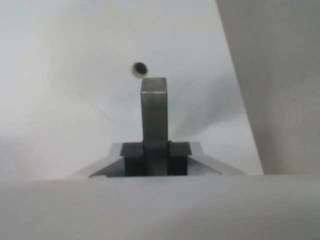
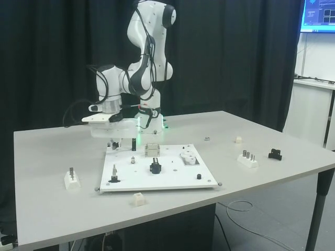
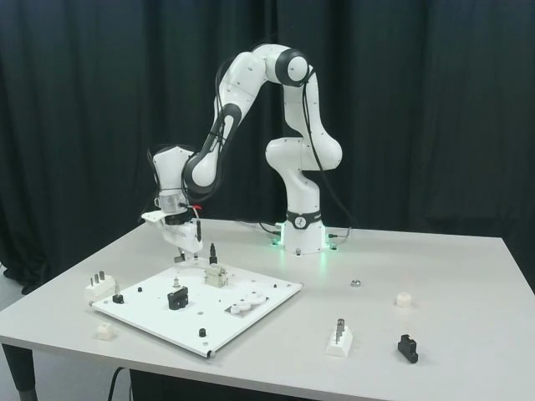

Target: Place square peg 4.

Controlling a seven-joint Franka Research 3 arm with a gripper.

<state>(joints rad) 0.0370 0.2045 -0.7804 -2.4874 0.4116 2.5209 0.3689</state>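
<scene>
Jaws closed tight on the square peg point(image 1: 154, 125), which stands straight out from between the fingertips of the gripper point(image 1: 155, 159); about half its length is clear of the pads. In the first room view we see the gripper point(image 2: 121, 142) hanging over the rear left part of the white board point(image 2: 172, 178), the peg tip above the surface and not yet in contact. In the wrist view a small dark hole point(image 1: 139, 69) lies just beyond the peg's end and slightly to one side, so we judge the peg is not yet lined up over it. Risks we note: descending with this offset would jam the tip on the hole's rim; a square section also needs its yaw matched, or corners will bind; a hard push could slide the peg up through the pads.
</scene>
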